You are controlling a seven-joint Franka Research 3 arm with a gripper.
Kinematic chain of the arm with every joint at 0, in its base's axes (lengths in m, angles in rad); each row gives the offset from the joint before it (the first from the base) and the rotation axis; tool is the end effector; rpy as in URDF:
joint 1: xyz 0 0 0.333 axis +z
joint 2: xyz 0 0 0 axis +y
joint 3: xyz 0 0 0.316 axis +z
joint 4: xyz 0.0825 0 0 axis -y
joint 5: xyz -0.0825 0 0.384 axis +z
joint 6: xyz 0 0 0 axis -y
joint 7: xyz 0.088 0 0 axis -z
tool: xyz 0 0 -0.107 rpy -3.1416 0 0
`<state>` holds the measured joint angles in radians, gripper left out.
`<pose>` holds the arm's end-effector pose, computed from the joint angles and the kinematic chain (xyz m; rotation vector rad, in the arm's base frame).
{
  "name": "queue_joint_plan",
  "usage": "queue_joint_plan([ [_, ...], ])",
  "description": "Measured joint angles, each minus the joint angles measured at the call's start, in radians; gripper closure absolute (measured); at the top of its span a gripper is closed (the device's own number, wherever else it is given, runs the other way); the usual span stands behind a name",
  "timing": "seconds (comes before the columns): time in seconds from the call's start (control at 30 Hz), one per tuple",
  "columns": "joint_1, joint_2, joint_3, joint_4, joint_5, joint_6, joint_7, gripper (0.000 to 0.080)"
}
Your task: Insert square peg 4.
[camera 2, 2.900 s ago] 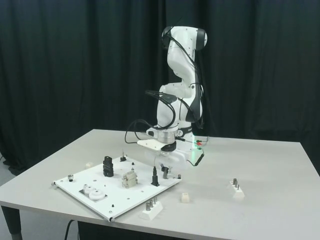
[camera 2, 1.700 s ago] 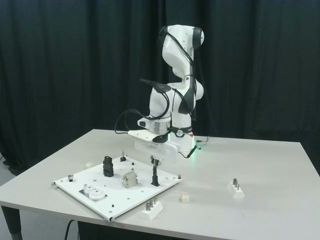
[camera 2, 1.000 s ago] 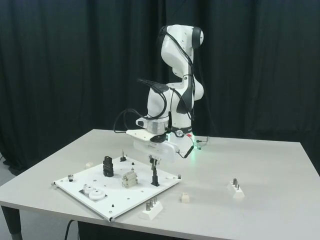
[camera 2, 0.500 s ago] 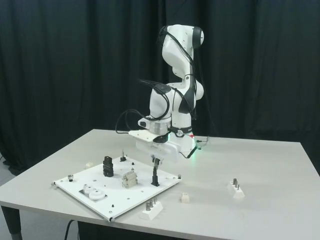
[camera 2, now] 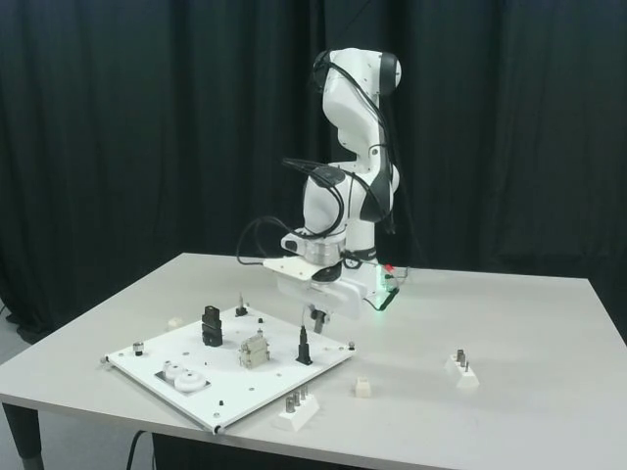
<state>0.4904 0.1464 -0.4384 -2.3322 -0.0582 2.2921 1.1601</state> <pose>0.4962 0.0225 0.2673 2.5449 -1.5033 -0.1254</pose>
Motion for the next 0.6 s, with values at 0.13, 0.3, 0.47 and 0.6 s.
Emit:
queue_joint_plan([
  [0.13,0.000,0.003,0.001,-0.008,0.018,0.003,0.016,0.0647],
  [0.3,0.000,0.003,0.001,-0.027,0.028,0.030,0.037,0.0647],
  [0.47,0.000,0.004,0.002,-0.046,0.037,0.065,0.043,0.0647],
  [0.6,0.000,0.007,0.006,-0.056,0.052,0.085,0.043,0.0647],
])
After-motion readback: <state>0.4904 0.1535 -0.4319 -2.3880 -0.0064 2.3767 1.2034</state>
